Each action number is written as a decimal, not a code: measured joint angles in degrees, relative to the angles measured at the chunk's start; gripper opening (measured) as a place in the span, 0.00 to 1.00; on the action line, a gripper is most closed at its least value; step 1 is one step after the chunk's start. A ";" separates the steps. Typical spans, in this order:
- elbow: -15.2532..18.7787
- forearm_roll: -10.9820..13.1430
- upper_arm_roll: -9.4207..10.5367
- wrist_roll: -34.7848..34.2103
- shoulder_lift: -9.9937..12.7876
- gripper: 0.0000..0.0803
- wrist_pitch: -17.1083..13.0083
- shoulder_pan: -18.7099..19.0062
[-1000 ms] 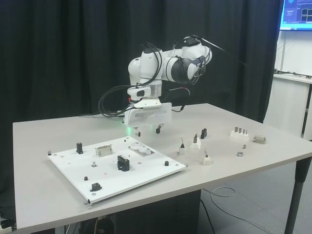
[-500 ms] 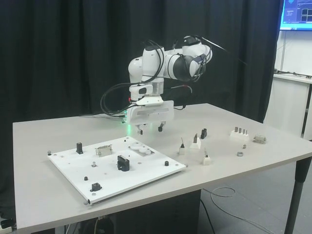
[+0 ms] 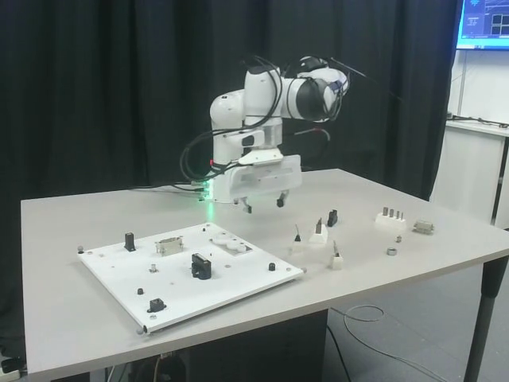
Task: Pick Ethernet.
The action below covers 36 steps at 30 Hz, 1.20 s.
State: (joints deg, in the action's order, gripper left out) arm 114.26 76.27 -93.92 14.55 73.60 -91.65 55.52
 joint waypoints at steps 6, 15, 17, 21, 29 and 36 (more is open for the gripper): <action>-2.28 0.55 -0.43 -3.79 -0.03 1.00 1.64 0.80; -5.69 0.95 -0.88 -9.92 -0.18 1.00 3.61 2.50; -6.38 1.04 -0.95 -11.47 -0.29 1.00 3.84 2.98; -7.45 1.17 -0.97 -15.14 -0.62 1.00 4.09 3.96; -8.47 2.63 -0.88 -21.74 -0.66 1.00 3.78 5.43; -8.48 4.83 0.23 -28.40 -0.66 1.00 1.81 6.19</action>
State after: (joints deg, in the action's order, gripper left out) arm 105.78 81.11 -93.69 -13.84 72.95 -89.84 61.72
